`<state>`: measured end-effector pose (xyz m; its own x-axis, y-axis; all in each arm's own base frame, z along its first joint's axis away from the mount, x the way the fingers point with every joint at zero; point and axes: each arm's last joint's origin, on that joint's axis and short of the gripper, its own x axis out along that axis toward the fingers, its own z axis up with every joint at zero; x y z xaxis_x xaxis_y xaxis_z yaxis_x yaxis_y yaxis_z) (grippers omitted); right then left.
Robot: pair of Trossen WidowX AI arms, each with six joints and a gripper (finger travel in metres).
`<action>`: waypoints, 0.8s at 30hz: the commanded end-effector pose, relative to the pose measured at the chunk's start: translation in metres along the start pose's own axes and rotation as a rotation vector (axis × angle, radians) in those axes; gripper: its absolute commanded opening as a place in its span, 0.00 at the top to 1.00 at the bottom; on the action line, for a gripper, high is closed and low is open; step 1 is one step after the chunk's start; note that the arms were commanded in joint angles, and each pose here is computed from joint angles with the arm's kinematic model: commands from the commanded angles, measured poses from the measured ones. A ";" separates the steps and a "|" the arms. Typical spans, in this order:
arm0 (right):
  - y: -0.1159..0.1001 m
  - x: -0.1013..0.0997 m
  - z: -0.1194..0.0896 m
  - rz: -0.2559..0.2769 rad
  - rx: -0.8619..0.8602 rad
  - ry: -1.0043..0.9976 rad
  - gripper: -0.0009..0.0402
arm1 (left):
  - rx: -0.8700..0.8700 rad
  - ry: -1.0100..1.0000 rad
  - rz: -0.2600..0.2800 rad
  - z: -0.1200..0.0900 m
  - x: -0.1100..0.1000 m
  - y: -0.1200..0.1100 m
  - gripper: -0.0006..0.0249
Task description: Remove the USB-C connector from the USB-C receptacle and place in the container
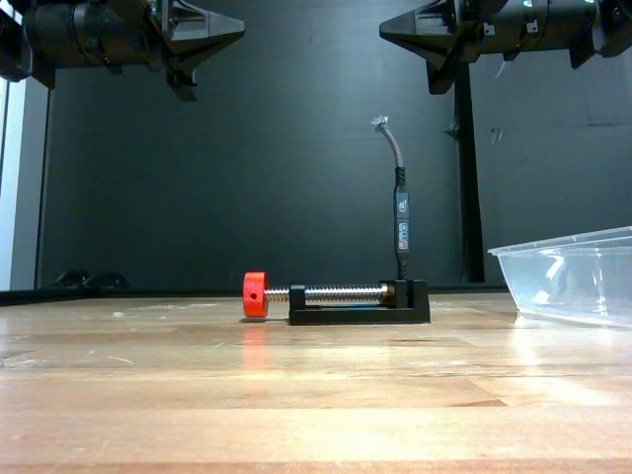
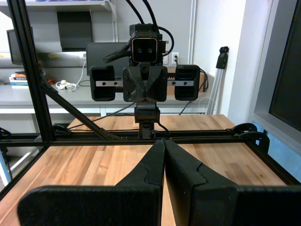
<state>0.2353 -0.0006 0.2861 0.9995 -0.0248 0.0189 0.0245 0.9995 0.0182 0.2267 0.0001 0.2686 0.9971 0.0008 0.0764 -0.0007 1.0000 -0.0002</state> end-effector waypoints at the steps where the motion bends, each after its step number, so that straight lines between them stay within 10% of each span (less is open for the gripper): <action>1: 0.000 0.000 0.000 0.000 0.000 0.001 0.98 | 0.000 0.000 0.000 0.000 0.000 0.000 0.97; 24: 0.002 0.001 -0.001 0.006 0.028 0.066 0.98 | 0.000 0.000 0.000 0.000 0.000 0.000 0.98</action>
<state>0.2356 0.0001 0.2851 0.9998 -0.0198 -0.0090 0.0202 0.9987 0.0461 0.2268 0.0000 0.2685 0.9971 0.0008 0.0760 -0.0007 1.0000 -0.0006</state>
